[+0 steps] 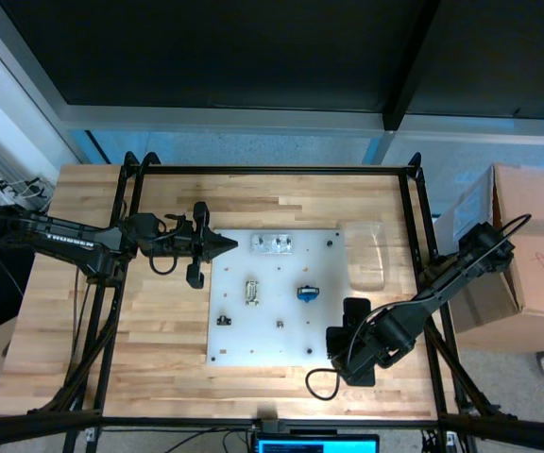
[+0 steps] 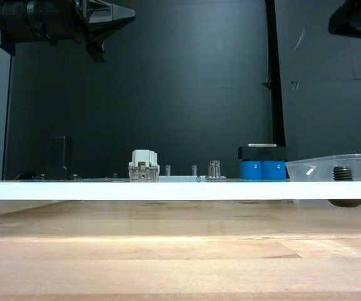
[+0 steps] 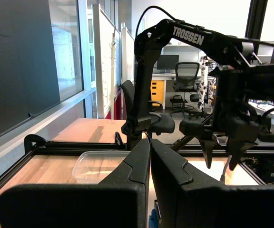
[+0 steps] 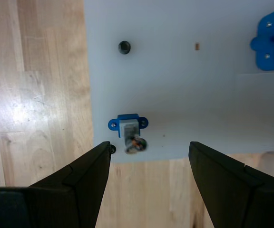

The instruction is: Remove the RJ45 connector from the taskboard and place in the container

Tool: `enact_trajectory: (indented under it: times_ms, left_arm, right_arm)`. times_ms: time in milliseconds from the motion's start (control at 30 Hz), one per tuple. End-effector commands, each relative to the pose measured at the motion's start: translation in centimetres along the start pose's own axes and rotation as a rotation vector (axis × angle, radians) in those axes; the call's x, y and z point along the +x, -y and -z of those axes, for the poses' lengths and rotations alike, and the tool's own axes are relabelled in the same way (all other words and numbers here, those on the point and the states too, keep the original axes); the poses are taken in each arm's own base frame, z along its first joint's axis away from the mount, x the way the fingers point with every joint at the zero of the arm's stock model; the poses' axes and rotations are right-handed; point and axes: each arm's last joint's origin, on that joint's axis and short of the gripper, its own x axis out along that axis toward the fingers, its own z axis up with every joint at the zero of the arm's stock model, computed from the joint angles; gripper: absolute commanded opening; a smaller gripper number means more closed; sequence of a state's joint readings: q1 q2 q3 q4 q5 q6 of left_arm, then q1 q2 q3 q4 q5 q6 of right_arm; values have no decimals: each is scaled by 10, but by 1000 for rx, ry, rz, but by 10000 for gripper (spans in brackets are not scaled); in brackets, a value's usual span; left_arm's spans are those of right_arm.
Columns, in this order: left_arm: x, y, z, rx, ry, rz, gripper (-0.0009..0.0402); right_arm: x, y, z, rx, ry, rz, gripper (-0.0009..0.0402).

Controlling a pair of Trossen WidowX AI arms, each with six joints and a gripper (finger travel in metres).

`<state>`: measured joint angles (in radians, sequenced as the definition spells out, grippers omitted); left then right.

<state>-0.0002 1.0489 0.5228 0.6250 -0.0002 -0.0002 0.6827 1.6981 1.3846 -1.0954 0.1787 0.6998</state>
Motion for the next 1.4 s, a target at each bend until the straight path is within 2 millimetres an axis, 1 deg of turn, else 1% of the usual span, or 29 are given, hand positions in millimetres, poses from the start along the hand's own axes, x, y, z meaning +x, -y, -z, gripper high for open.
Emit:
enact_trajectory:
  times_ms: [33, 267, 600, 833, 1067, 1400]
  left_arm:
    - [0, 0, 0, 0, 0, 0, 0]
    - [0, 0, 0, 0, 0, 0, 0]
    - [0, 0, 0, 0, 0, 0, 0]
    - [0, 0, 0, 0, 0, 0, 0]
    - [0, 0, 0, 0, 0, 0, 0]
    - [0, 0, 0, 0, 0, 0, 0]
  right_arm:
    - [10, -1, 3, -1, -6, -27, 229]
    - [24, -2, 7, -18, 3, -37, 228]
    - [31, -1, 11, -42, 5, -34, 225]
    - [39, -1, 13, -42, 20, -46, 213]
    - [40, -2, 13, -51, 28, -51, 191]
    - [40, -2, 12, -57, 31, -54, 138]
